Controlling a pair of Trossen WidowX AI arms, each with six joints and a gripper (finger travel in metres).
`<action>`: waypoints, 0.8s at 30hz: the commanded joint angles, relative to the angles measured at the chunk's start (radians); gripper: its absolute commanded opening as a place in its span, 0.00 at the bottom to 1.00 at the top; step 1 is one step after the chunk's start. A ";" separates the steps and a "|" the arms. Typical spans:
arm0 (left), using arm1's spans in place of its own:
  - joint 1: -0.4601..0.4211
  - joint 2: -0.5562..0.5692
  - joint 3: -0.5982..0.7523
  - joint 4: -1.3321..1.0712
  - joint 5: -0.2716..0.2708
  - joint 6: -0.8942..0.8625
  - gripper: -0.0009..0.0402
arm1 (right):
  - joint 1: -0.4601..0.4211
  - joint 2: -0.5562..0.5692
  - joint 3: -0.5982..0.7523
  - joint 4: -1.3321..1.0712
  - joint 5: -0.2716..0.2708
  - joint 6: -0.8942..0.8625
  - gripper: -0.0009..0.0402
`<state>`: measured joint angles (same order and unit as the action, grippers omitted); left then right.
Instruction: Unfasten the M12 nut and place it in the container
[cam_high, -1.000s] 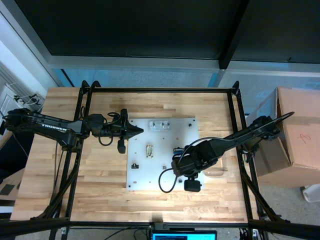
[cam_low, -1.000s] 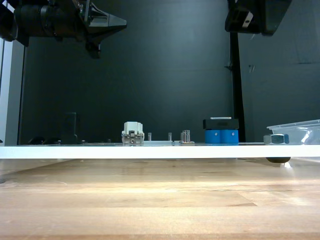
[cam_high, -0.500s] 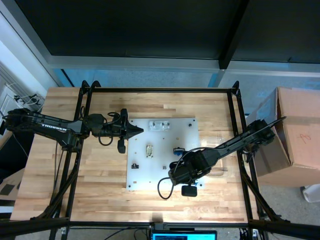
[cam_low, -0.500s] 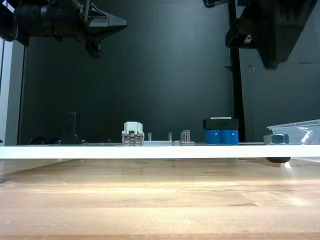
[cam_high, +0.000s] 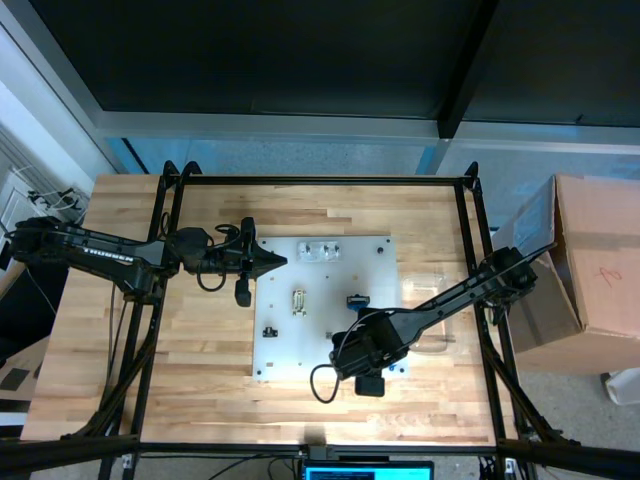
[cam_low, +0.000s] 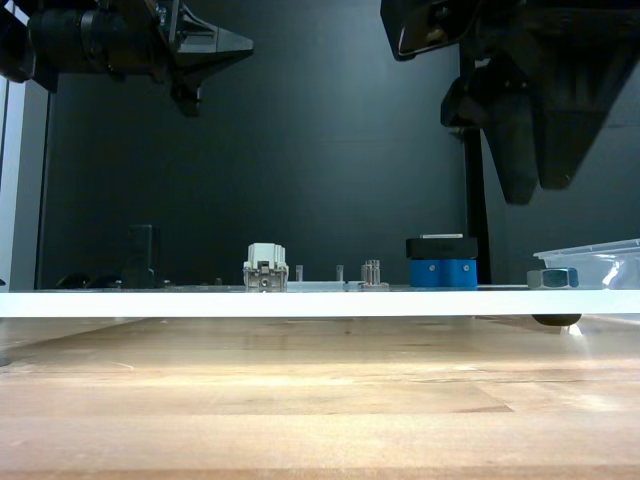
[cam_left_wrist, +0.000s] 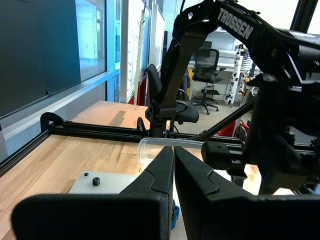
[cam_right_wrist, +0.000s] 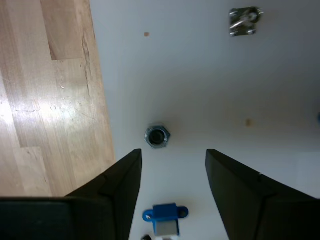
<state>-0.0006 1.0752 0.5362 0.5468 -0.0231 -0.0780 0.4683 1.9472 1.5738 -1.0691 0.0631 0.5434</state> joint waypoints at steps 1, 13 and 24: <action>0.000 0.000 0.000 0.000 0.000 0.000 0.02 | 0.006 0.016 -0.001 0.004 -0.003 0.027 0.52; 0.000 0.000 0.000 0.000 0.000 0.000 0.02 | 0.010 0.024 -0.019 0.033 0.001 0.302 0.55; 0.000 0.000 0.000 0.000 0.000 0.000 0.02 | 0.010 0.024 -0.077 0.092 0.032 0.329 0.55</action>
<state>-0.0002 1.0752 0.5358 0.5476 -0.0231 -0.0784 0.4778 1.9720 1.4990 -0.9775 0.0925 0.8764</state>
